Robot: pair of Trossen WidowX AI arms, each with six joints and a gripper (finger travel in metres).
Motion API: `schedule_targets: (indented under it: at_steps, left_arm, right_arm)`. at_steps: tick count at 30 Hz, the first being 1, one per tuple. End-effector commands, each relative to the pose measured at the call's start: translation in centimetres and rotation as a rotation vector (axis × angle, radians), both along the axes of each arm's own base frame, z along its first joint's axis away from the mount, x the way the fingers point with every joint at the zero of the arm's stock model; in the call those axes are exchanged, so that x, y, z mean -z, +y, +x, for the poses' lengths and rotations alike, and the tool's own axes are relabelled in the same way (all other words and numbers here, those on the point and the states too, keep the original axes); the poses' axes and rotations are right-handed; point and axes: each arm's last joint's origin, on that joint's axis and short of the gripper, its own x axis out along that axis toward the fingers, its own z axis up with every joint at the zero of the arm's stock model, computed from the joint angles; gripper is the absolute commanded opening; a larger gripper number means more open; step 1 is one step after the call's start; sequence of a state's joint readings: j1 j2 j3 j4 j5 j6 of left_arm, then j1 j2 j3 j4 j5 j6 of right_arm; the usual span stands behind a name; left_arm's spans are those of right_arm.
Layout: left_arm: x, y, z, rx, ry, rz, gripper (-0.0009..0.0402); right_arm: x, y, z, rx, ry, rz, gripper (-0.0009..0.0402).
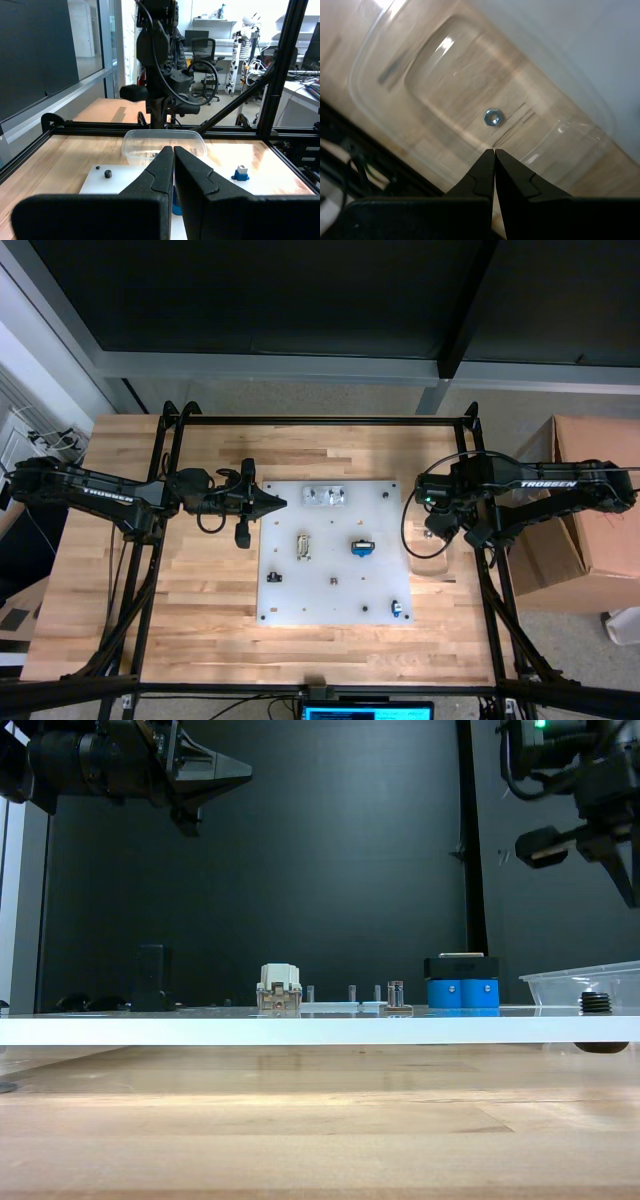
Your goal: Pick the M12 nut and place it on its threads and fasten
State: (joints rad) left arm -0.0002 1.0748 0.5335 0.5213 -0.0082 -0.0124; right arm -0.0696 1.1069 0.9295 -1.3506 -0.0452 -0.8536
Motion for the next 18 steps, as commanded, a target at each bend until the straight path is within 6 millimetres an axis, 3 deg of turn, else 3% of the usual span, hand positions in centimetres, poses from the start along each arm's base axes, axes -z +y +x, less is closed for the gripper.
schedule_targets:
  at_steps: [1,7,18]
  left_arm:
    - [0.0,0.0,0.0,0.0,0.0,0.0,0.0]
    - [0.0,0.0,0.0,0.0,0.0,0.0,0.0]
    - [0.0,0.0,0.0,0.0,0.0,0.0,0.0]
  right_arm:
    - [1.3,0.0,0.0,-0.144,0.017,-0.004,0.0]
    - [3.6,0.0,0.1,-0.185,0.02,-0.005,0.0017]
    - [6.0,0.0,0.8,-0.357,0.007,-0.066,0.0172]
